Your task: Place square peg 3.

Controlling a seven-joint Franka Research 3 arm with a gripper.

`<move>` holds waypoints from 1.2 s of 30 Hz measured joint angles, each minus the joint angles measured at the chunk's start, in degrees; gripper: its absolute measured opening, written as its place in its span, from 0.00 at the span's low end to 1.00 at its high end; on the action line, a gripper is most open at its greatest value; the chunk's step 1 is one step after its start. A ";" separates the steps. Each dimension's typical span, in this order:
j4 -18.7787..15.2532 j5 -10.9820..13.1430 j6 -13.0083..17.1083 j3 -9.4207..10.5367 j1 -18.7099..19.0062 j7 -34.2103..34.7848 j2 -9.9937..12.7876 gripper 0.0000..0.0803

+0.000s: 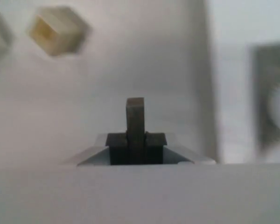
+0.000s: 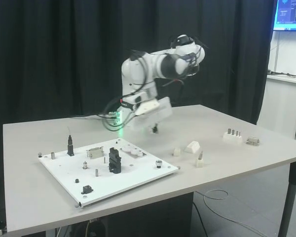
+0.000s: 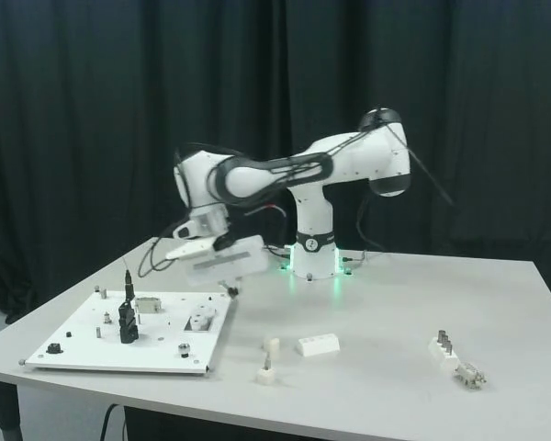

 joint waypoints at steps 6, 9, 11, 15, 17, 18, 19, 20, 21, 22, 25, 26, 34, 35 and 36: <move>0.38 1.31 2.92 1.18 6.61 6.85 -0.04 0.09; 0.74 1.91 4.86 1.88 9.71 10.40 -0.17 0.09; 1.11 2.19 6.31 2.41 11.56 12.55 -0.30 0.09; 2.17 2.32 9.56 3.53 14.77 16.55 -0.54 0.09; 2.82 2.32 11.23 4.16 15.99 18.24 -0.66 0.09; 3.19 2.32 12.14 4.52 16.56 19.09 -0.74 0.09; 3.54 2.32 13.00 4.86 17.02 19.82 -0.84 0.09; 3.93 2.32 13.87 5.24 17.44 20.49 -0.94 0.09; 4.31 2.32 14.69 5.62 17.80 21.05 -1.02 0.09; 4.68 2.32 15.51 6.01 18.11 21.64 -1.08 0.09; 5.85 2.30 17.56 7.17 18.67 23.12 -1.13 0.09; 6.23 2.29 18.10 7.57 18.75 23.50 -1.13 0.09; 9.02 2.28 21.86 10.83 18.46 25.10 -1.15 0.09; 9.33 2.28 22.29 11.22 18.36 25.28 -1.15 0.09; 9.64 2.28 22.66 11.59 18.24 25.44 -1.15 0.09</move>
